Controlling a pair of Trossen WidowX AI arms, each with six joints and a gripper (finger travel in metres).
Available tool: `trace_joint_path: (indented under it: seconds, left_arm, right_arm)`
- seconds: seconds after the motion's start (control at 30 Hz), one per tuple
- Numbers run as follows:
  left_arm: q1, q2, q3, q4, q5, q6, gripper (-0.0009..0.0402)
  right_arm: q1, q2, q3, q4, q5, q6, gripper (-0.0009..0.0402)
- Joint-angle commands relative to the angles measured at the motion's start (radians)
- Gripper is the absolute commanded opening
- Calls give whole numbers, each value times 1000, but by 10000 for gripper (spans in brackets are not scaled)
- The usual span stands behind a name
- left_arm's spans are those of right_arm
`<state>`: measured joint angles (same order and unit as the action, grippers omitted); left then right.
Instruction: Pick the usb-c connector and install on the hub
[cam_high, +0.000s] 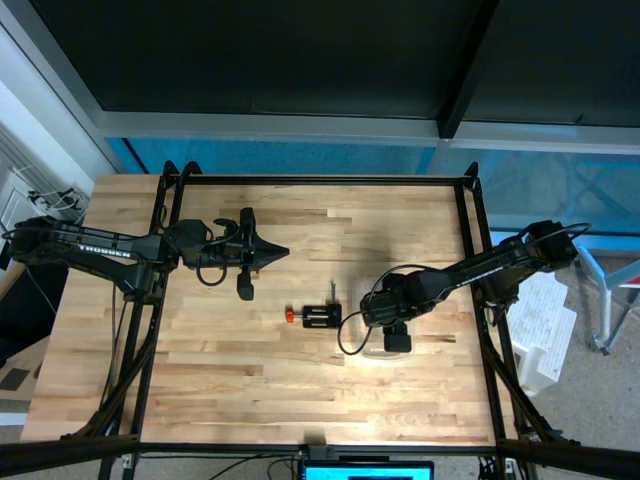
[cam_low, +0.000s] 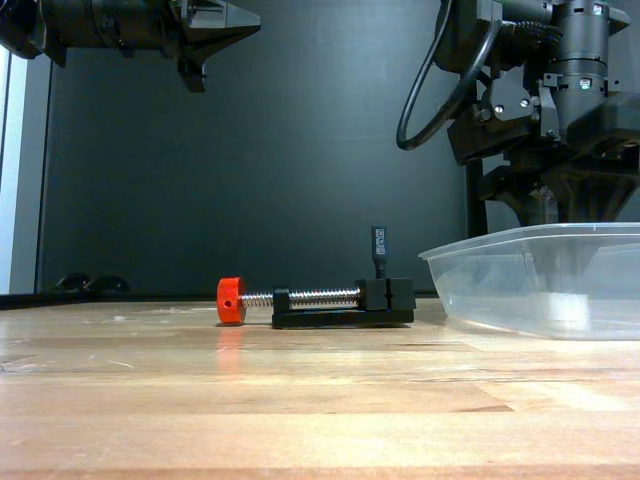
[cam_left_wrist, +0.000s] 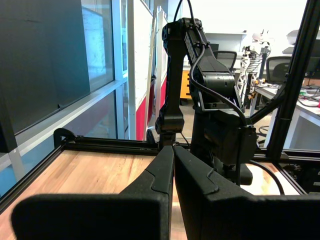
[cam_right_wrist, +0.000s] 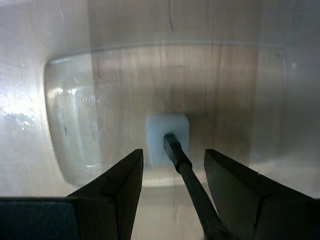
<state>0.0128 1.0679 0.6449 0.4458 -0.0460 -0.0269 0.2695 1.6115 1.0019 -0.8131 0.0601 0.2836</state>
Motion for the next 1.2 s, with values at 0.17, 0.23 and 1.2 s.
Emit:
trace_joint_path:
  seconds: [0.17, 0.23, 1.2]
  left_arm:
    - [0, 0, 0, 0, 0, 0, 0]
    - [0, 0, 0, 0, 0, 0, 0]
    - [0, 0, 0, 0, 0, 0, 0]
  right_arm:
    - [3, 1, -6, 11, 2, 0, 168]
    - [3, 1, -8, 11, 3, 1, 164]
    - [3, 0, -9, 26, 4, -3, 44]
